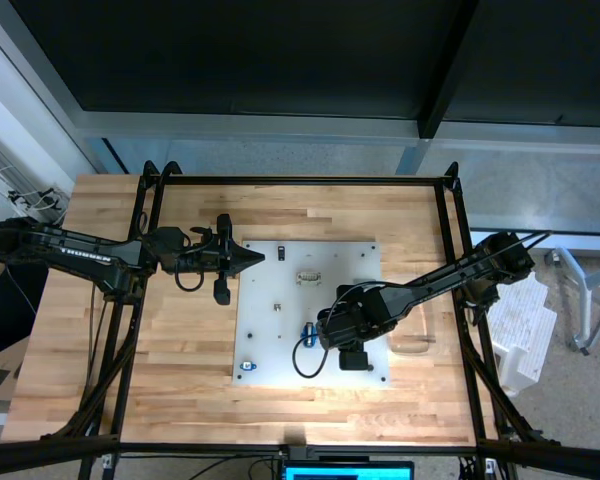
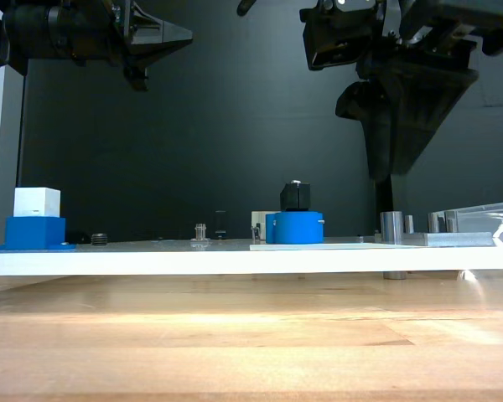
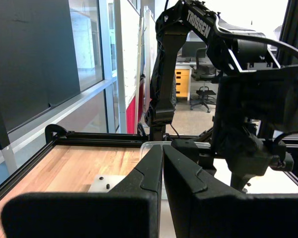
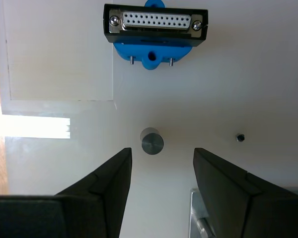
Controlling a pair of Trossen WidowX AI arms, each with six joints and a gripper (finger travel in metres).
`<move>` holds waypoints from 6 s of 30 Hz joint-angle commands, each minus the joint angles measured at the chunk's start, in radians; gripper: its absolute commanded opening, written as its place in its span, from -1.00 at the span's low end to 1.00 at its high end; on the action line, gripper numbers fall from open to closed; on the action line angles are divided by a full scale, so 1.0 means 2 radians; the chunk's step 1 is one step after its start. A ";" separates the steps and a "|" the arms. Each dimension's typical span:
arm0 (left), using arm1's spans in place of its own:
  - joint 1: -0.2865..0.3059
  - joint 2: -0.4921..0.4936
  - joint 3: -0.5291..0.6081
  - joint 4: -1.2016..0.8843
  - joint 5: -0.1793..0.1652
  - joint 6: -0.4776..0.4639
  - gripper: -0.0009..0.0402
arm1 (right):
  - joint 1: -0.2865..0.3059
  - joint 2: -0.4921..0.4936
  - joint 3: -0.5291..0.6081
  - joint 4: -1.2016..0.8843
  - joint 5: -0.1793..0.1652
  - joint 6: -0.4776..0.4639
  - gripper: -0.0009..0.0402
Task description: Remove the 16mm cylinder and place in the container
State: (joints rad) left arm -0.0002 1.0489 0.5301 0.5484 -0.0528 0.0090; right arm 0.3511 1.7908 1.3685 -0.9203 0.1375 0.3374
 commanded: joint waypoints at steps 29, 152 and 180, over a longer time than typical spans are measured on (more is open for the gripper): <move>0.000 0.000 0.000 0.000 0.000 0.000 -0.96 | 0.005 0.000 -0.083 0.114 -0.003 0.022 -0.24; 0.000 0.000 0.000 0.000 0.000 0.000 -0.96 | 0.030 -0.377 -0.308 -0.024 0.011 0.085 0.03; 0.000 0.000 0.000 0.000 0.000 0.000 -0.96 | -0.183 -0.371 -0.313 0.464 -0.065 -0.175 -0.64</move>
State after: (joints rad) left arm -0.0002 1.0489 0.5297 0.5484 -0.0525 0.0090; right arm 0.0051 1.0439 0.7444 -0.0273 0.0315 -0.0021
